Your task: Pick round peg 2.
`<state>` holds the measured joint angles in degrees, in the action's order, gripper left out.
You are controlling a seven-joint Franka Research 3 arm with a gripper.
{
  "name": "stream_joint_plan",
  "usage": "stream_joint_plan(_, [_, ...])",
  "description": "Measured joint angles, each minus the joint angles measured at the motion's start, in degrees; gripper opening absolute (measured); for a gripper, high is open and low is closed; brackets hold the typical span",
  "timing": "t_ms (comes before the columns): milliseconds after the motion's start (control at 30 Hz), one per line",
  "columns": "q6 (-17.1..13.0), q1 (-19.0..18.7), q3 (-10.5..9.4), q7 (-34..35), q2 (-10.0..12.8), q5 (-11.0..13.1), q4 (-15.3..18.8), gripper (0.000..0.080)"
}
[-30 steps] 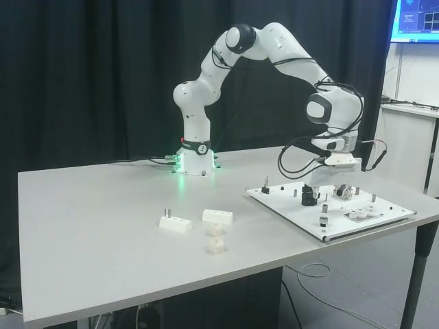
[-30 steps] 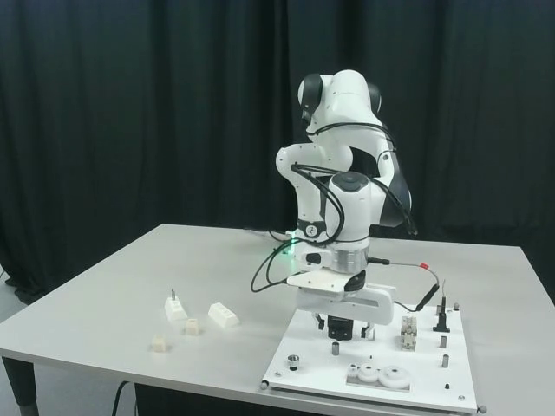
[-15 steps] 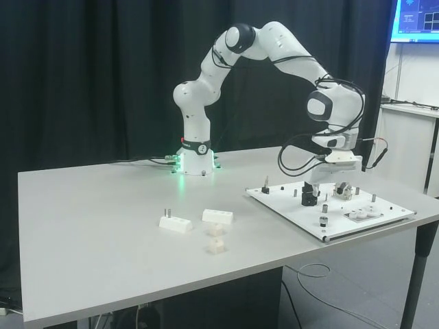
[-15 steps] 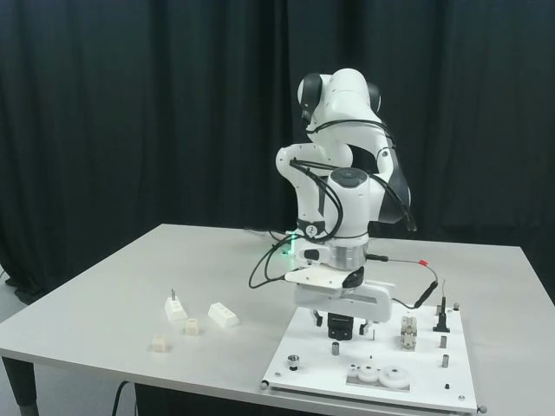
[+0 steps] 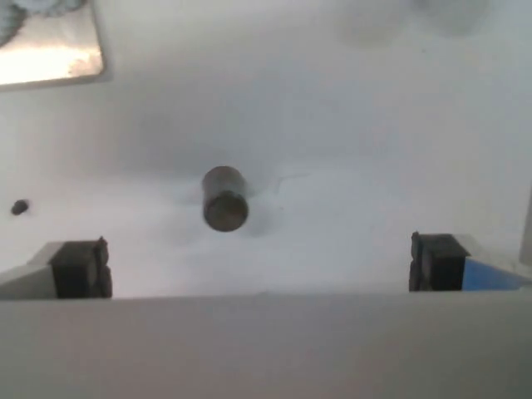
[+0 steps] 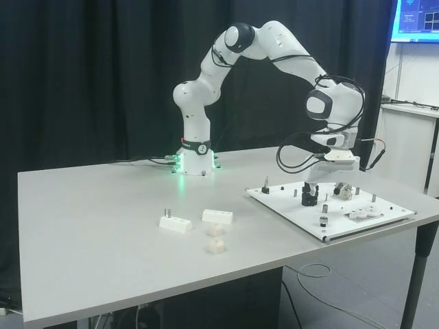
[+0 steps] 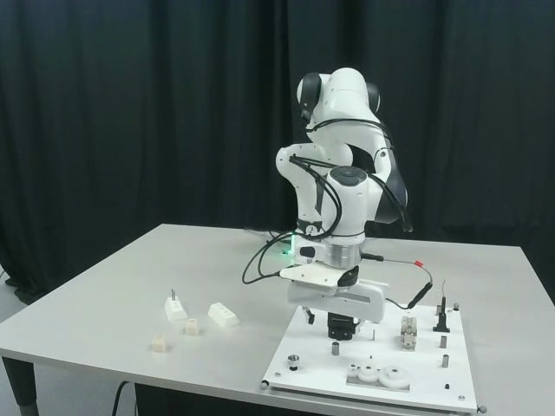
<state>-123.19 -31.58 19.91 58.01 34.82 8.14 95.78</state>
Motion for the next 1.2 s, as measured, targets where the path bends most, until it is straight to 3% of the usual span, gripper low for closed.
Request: stream_joint_plan(1200, [2.40, 4.03, -0.01, -1.94, -2.78, -6.14, 0.00, 0.0800])
